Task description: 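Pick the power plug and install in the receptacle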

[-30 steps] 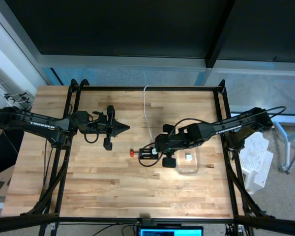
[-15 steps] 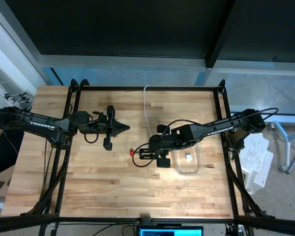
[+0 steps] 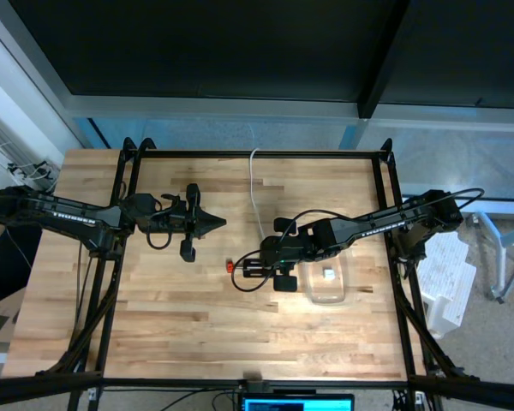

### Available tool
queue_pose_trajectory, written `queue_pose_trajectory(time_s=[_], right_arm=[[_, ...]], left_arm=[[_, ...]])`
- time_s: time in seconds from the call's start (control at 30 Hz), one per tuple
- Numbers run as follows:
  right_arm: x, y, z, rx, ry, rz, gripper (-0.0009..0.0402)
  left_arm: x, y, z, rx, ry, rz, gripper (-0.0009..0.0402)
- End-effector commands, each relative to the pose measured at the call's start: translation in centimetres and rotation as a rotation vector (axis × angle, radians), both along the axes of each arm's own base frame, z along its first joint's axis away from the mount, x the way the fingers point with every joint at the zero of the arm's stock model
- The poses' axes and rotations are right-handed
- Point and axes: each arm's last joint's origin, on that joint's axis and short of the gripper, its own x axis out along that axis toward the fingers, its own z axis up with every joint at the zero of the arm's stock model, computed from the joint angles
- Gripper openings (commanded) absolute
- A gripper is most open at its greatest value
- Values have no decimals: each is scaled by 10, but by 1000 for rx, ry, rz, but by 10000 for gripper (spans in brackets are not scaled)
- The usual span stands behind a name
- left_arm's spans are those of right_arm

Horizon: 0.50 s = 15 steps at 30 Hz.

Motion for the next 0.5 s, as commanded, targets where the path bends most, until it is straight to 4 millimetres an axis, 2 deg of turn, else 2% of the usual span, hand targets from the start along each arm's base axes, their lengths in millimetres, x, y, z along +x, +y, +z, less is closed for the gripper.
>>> queue_pose_trajectory(time_s=[0.03,0.5], right_arm=[[0,0,0,1,-2,5,0],[0,0,-4,2,-1,8,0]], left_arm=[[0,0,0,0,0,0,0],[0,0,0,0,0,0,0]])
